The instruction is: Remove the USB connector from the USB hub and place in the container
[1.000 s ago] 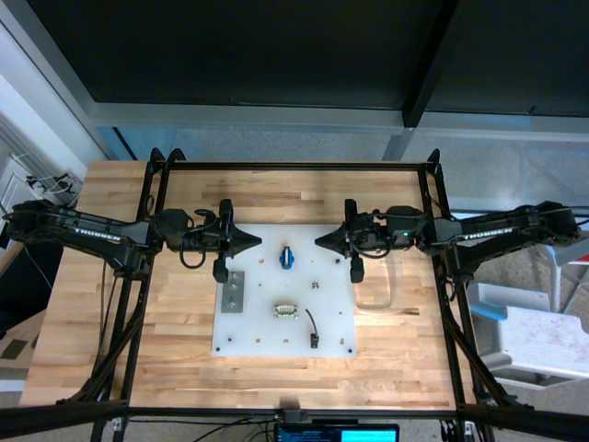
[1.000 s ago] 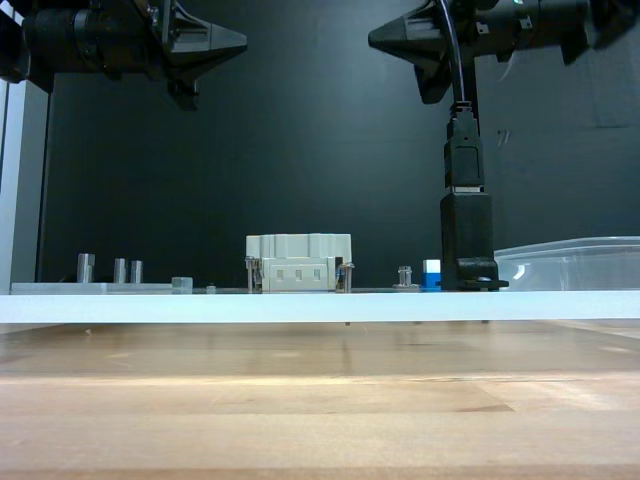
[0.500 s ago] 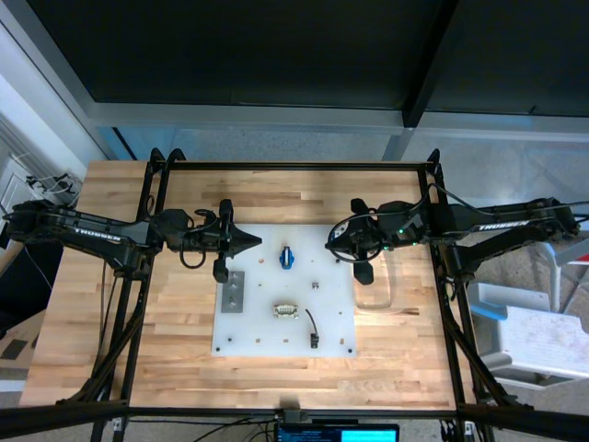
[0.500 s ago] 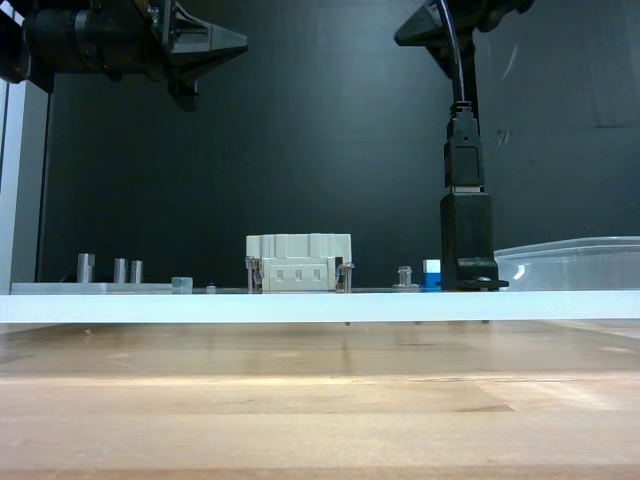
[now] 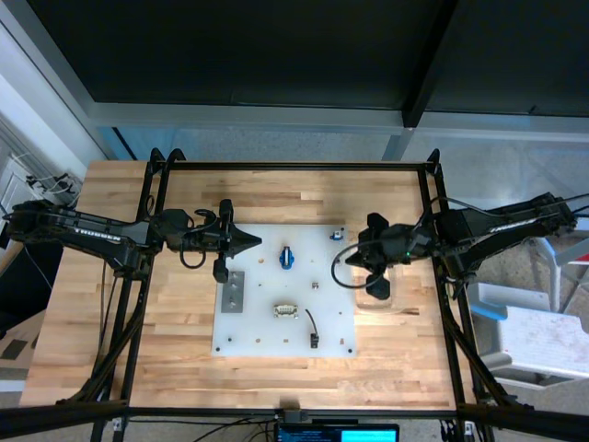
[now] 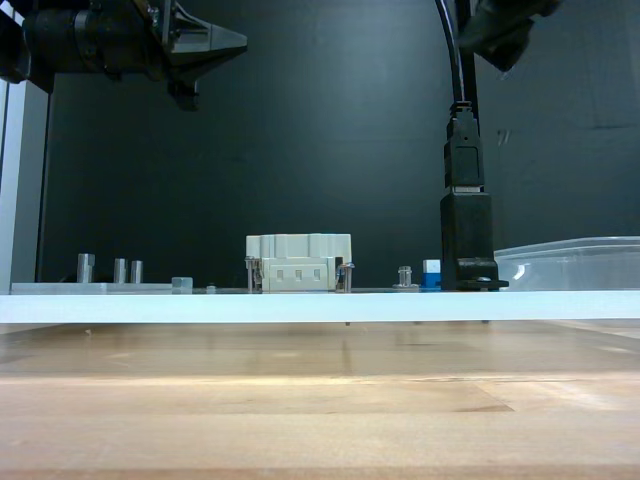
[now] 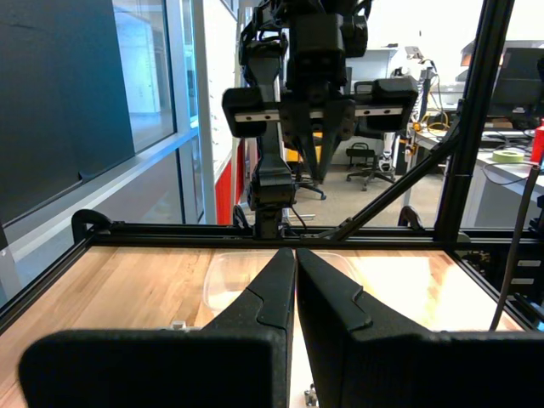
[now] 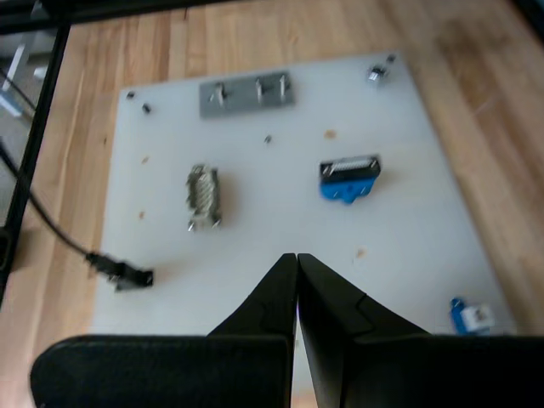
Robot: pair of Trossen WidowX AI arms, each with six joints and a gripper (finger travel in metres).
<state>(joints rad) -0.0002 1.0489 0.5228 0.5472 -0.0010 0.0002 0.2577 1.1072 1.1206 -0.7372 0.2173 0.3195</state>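
From where I stand, the left gripper (image 5: 260, 241) hangs high over the far left part of the white board (image 5: 262, 322), left of centre in the high view, its claw clenched on nothing. The right gripper (image 8: 297, 256) hovers right of centre there, tilted down above the board's right edge by the container (image 6: 580, 265), its claw likewise pinched tight and empty. The USB connector (image 6: 463, 150) stands upright, plugged into the USB hub (image 6: 467, 240) near the board's near edge, low in the middle of the high view, well apart from both claws.

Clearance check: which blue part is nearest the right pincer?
Small blue plug in the board's far right corner, not the larger blue connector. Right pincer hovers nearby; left pincer over its left side.
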